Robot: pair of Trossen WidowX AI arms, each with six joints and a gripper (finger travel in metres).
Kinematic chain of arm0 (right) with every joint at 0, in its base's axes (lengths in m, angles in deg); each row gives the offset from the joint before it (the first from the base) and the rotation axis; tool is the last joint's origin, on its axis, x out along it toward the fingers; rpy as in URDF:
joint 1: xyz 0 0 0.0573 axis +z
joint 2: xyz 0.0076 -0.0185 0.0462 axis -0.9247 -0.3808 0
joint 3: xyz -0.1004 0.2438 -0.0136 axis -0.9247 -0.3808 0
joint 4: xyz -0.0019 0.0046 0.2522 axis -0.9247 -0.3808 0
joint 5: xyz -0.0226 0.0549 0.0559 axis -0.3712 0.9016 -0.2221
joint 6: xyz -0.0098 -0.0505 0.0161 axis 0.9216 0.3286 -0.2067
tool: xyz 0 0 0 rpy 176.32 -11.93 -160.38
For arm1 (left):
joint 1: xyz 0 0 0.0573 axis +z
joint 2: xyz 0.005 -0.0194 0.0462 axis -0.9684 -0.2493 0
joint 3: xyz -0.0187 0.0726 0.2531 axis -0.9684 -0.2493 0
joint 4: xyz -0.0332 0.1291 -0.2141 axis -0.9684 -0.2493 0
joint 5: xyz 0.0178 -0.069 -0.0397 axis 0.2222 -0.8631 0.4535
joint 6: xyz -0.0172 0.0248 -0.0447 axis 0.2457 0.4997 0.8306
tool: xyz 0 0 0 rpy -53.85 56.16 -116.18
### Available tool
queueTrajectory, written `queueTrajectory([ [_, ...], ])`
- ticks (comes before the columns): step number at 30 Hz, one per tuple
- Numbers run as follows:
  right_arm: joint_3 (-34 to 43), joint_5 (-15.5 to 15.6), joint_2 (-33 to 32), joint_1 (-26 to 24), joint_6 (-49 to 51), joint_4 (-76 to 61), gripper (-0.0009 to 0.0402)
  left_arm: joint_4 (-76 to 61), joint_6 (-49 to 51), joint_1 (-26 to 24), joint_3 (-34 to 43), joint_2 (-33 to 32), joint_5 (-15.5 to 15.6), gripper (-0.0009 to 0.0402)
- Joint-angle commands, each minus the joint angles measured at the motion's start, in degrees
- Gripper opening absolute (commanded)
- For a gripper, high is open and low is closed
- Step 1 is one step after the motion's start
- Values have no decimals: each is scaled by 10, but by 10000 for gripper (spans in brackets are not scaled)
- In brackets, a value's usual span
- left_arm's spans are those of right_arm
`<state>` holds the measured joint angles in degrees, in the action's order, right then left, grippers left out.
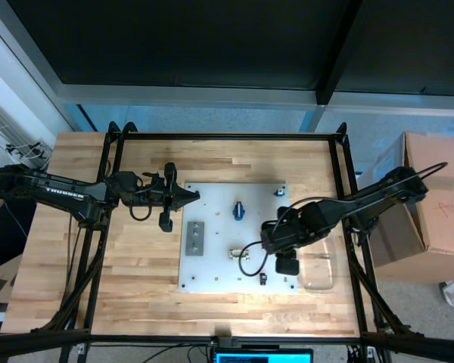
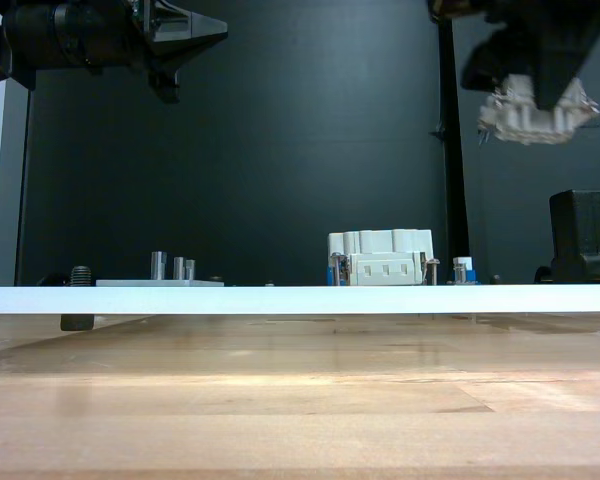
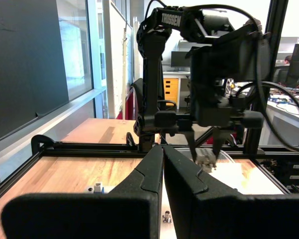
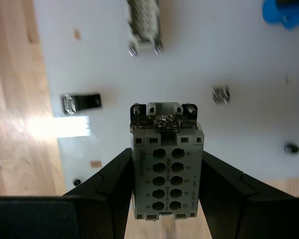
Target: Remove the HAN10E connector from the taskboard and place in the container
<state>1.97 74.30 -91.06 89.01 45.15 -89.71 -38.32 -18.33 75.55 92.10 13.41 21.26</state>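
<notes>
The HAN10E connector [image 4: 165, 172], a grey block with two rows of pin holes, is held clear of the board between the fingers of my right gripper [image 4: 165, 167]. In the low view the connector [image 2: 532, 110] hangs high above the white taskboard [image 2: 280, 298], to the right of its grey base [image 2: 380, 260], which stays on the board. My right gripper [image 1: 272, 240] hovers over the board's right part, just left of the clear container [image 1: 318, 271]. My left gripper [image 1: 193, 195] is shut and empty, raised at the board's left edge, its fingers [image 3: 149, 174] pressed together.
On the taskboard [image 1: 212, 265] are a blue part [image 1: 239, 209], a grey block with pegs [image 1: 194, 238] and the connector base [image 1: 238, 255]. A black frame [image 1: 340, 189] borders the table. A cardboard box [image 1: 439, 204] stands off the right side.
</notes>
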Motion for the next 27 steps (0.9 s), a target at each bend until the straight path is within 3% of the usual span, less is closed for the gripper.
queueTrajectory([
  [1, -41, 0, 31, 3, -16, 3, 23, 0, 0, 0, 0, 0, 0, 0],
  [13, -142, 0, 131, 19, -63, 8, 23, 0, 0, 0, 0, 0, 0, 0],
  [27, -198, 0, 189, 63, -114, 7, 23, 0, 0, 0, 0, 0, 0, 0],
])
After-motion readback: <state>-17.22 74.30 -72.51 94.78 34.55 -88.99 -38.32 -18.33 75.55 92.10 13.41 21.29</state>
